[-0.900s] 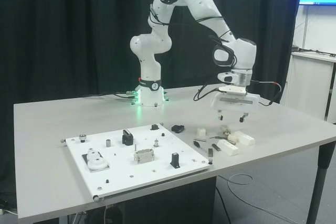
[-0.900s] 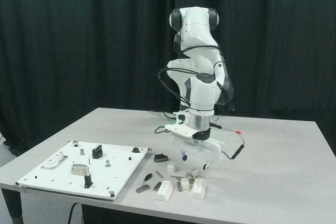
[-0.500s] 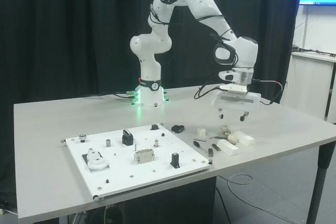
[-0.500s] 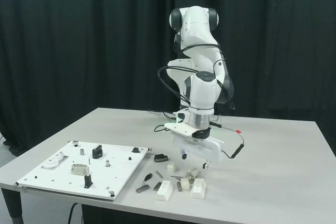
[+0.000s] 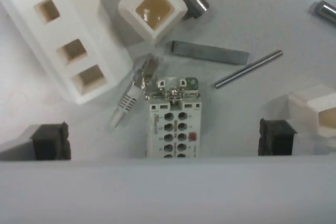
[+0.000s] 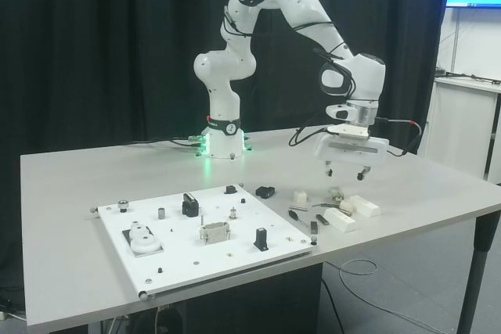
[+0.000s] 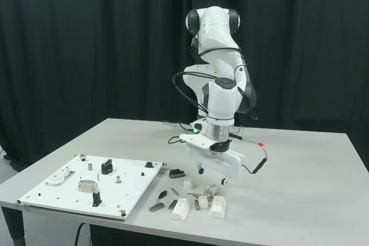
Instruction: Remove medium gear.
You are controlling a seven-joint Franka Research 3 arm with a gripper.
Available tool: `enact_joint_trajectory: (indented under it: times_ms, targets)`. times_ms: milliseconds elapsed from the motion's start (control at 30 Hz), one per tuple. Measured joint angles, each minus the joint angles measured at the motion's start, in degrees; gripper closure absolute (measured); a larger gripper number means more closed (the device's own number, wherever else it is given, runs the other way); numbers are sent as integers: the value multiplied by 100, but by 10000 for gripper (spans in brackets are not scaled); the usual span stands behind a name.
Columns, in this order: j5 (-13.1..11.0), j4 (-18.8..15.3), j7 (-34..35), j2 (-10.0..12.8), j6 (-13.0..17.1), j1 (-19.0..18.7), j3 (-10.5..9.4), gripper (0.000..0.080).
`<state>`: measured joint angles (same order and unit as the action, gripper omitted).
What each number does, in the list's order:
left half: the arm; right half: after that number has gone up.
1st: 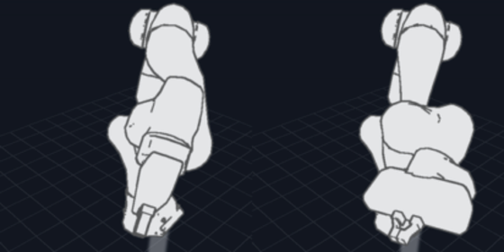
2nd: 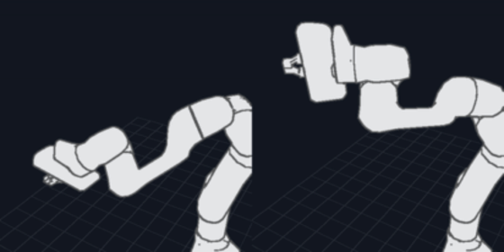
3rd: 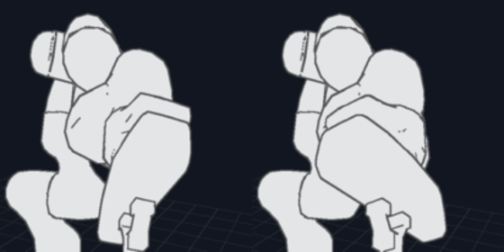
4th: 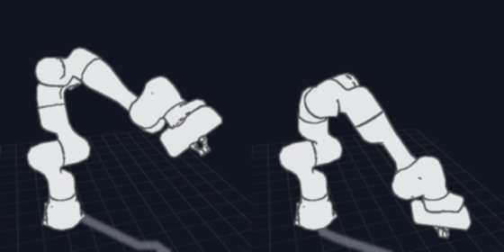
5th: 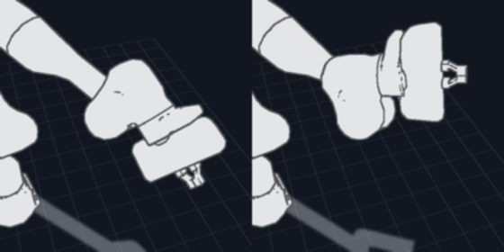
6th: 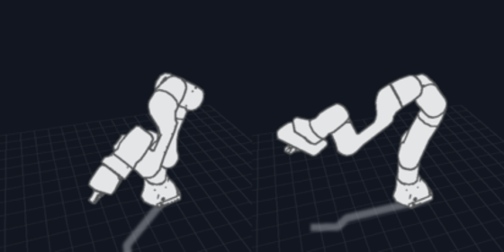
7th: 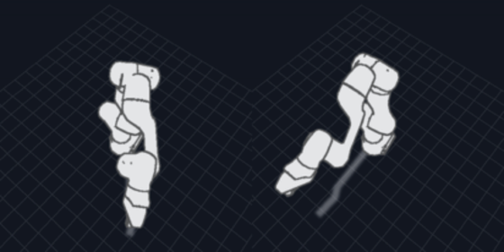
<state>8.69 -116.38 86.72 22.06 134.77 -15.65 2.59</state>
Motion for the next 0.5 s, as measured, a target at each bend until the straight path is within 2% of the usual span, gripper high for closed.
enact_joint_trajectory:
  times_ms: [500]
  targets:
    - [98,28,-2,0,-8,59,27,3]
